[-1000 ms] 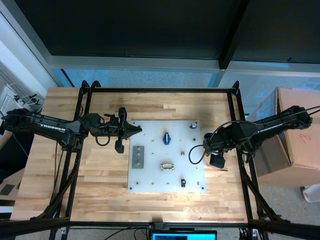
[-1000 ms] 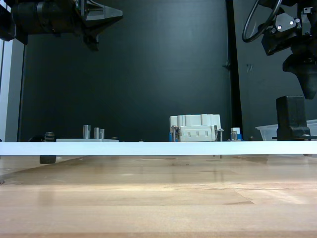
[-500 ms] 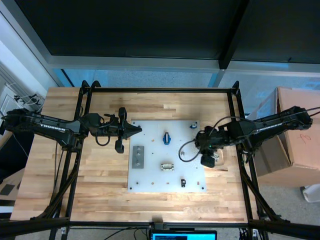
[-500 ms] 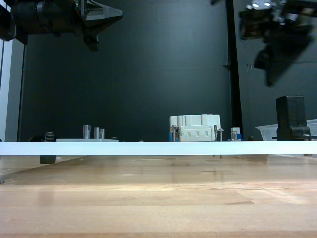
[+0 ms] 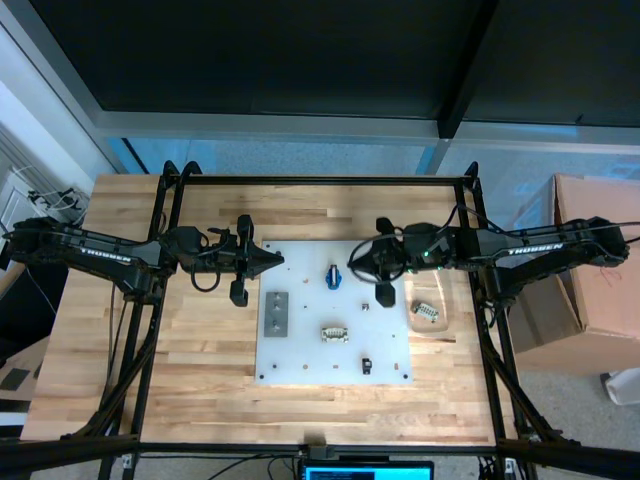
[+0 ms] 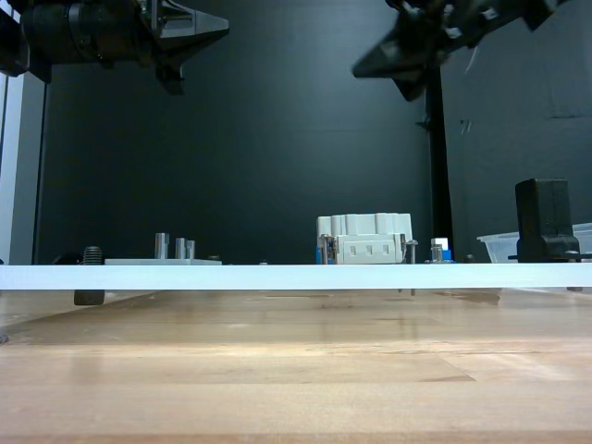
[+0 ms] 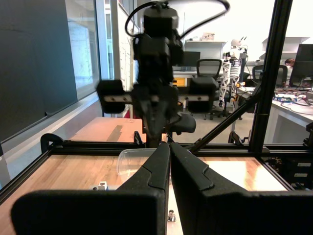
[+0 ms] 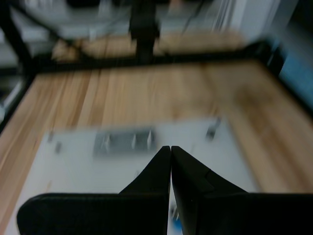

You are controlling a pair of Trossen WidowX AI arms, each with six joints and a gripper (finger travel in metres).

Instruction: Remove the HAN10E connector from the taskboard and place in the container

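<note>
With what looked like the connector point(image 5: 425, 310) lying free in the container point(image 5: 445, 325), probably delivered, the left gripper point(image 5: 278, 257) and right gripper point(image 5: 353, 270) hovered above the board point(image 5: 300, 350), fingers closed on nothing.

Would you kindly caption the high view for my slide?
Left gripper shut at board's left edge, right gripper shut above board; one connector in container, seated connector on board.
</note>
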